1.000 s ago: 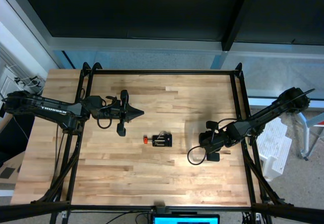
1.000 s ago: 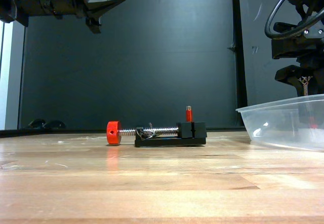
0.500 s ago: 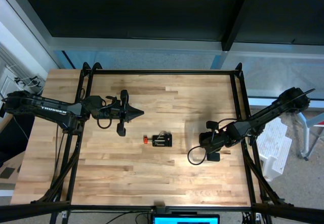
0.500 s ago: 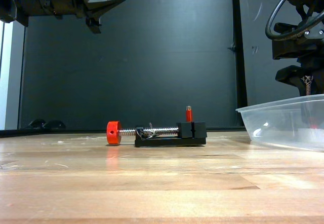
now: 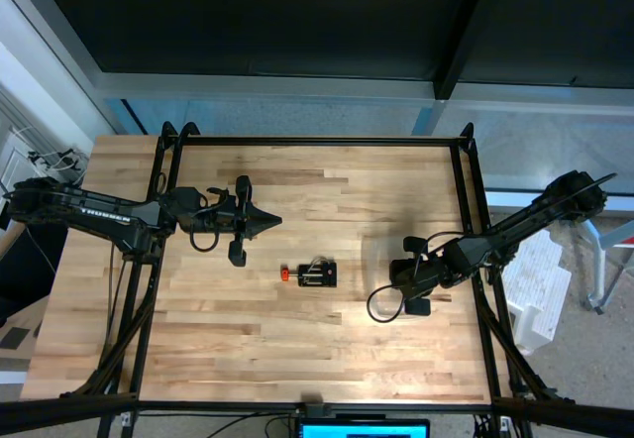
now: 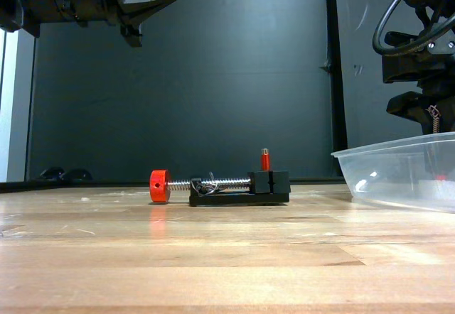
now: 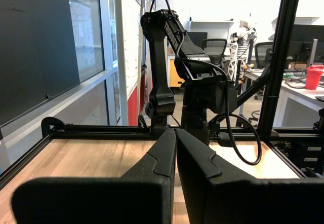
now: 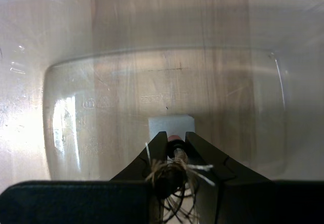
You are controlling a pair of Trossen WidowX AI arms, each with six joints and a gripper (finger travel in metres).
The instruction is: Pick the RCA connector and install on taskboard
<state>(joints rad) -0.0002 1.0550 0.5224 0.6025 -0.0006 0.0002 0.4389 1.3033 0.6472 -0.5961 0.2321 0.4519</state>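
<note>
My left arm stretches level, high above the wooden tabletop (image 5: pixel 297 359), and the left end effector (image 7: pixel 175 133) is pinched closed on nothing. My right arm bends inward, pointing the right end effector (image 8: pixel 173 139) down over the clear plastic tray (image 6: pixel 398 172). It is clamped on the RCA connector (image 8: pixel 175 150), whose frayed braided wire (image 8: pixel 161 172) splays out. The black taskboard (image 5: pixel 318 274), with a red knob (image 6: pixel 160 185) and a silvery coiled rod (image 6: pixel 224 182), lies mid-tabletop, well apart.

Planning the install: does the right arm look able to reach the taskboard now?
Probably yes. The right gripper, shut on the RCA connector, hangs over the clear tray; only bare table separates it from the taskboard. The left gripper, shut, hovers high, well aside.
</note>
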